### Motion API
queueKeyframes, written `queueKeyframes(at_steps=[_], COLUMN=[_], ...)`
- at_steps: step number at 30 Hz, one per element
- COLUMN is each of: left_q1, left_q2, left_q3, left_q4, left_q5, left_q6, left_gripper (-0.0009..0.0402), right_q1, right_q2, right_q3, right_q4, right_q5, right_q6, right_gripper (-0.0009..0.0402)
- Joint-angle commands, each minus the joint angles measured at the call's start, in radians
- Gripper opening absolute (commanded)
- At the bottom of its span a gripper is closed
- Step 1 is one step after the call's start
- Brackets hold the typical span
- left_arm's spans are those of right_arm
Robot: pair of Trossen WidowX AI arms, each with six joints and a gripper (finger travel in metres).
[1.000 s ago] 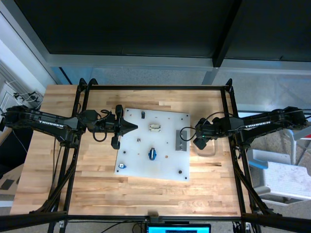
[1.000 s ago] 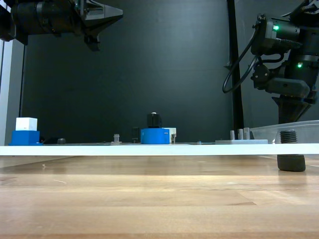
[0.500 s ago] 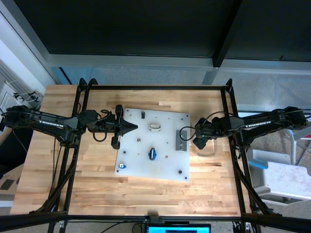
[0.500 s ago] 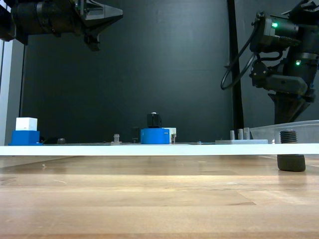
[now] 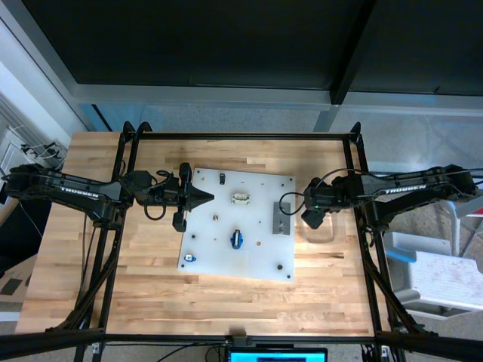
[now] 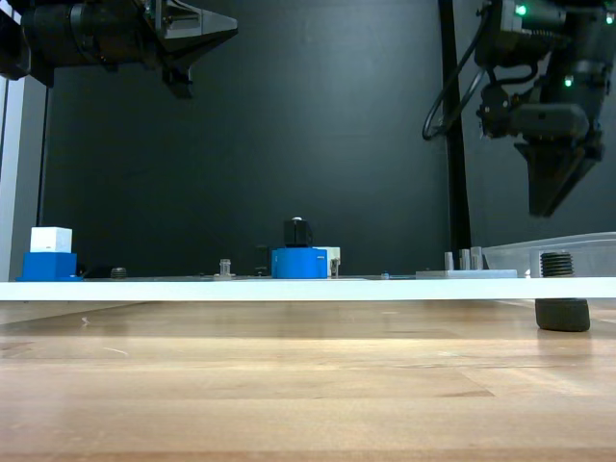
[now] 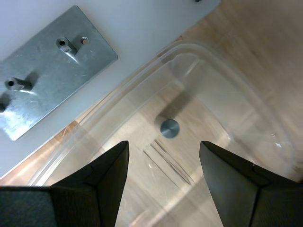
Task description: Pick the 16mm cylinder and place it in the container
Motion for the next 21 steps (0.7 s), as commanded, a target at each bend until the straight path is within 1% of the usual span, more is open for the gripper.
queueKeyframes(at_steps=[1,5,9,18,21], left_q1=[0.000,0.000,0.000,0.000,0.000], left_q2=[0.000,0.000,0.000,0.000,0.000], left_q3=[0.000,0.000,0.000,0.000,0.000], left_q4=[0.000,0.000,0.000,0.000,0.000], left_q5=[0.000,0.000,0.000,0.000,0.000], left_q6=[0.000,0.000,0.000,0.000,0.000], left_gripper=[0.0000,0.0000,0.0000,0.0000,0.0000], right_q1=[0.000,0.000,0.000,0.000,0.000], right_q2=[0.000,0.000,0.000,0.000,0.000], right_q3=[0.057,0.116,0.151,0.157,0.157], right_q4=[-0.064,-0.133,-0.163,-0.180,-0.182], right_q5=[-0.001,-0.001,-0.002,-0.003,-0.020], right_q6=[-0.001,0.000,-0.001,-0.001,-0.001], right_gripper=[0.0203,0.0204,0.0204,0.0204,0.0204])
